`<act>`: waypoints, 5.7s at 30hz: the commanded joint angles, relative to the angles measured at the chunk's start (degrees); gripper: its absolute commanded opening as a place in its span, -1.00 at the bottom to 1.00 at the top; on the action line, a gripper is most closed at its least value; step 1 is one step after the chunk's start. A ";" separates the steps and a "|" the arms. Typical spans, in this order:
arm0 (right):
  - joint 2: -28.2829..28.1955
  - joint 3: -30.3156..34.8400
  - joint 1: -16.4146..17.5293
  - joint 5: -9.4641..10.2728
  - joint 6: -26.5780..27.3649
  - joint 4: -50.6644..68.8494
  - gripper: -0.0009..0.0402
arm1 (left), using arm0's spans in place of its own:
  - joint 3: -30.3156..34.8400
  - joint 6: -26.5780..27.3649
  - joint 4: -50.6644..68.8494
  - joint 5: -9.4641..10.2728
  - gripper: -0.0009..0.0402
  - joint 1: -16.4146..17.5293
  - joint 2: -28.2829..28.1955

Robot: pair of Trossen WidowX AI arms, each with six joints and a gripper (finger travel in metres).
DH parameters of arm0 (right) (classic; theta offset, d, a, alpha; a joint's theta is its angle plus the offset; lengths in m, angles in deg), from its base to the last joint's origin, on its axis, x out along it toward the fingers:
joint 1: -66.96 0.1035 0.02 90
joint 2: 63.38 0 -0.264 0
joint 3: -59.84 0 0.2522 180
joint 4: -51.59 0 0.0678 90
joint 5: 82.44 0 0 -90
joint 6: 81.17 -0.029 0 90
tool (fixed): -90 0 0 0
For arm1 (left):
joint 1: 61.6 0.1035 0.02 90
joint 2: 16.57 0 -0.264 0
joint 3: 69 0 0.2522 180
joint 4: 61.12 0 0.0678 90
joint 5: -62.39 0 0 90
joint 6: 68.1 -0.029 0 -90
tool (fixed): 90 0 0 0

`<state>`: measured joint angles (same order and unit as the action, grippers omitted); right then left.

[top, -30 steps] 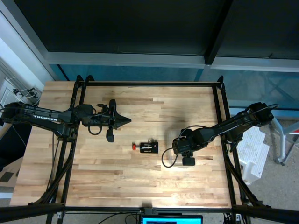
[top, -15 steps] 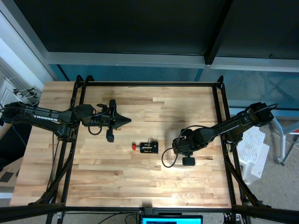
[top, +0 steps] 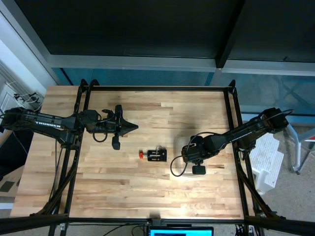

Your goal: Pick the rca connector and install on the hub

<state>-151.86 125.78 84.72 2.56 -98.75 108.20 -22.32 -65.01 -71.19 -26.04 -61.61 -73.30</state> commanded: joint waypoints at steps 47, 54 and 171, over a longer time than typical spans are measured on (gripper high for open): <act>-5.60 24.72 -6.12 0.00 0.57 14.03 -0.96 | 0.00 0.00 0.00 0.00 -0.96 0.00 0.00; -10.69 29.35 -7.45 0.00 1.57 13.92 -0.96 | 0.00 0.00 0.00 0.00 -0.96 0.00 0.00; -21.92 30.82 -9.09 -1.44 1.53 2.45 -0.96 | 0.00 0.00 -0.02 0.00 -0.96 0.00 0.00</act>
<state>-173.79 156.80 75.58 1.10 -97.24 110.67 -22.34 -64.99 -71.19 -26.04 -61.61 -73.30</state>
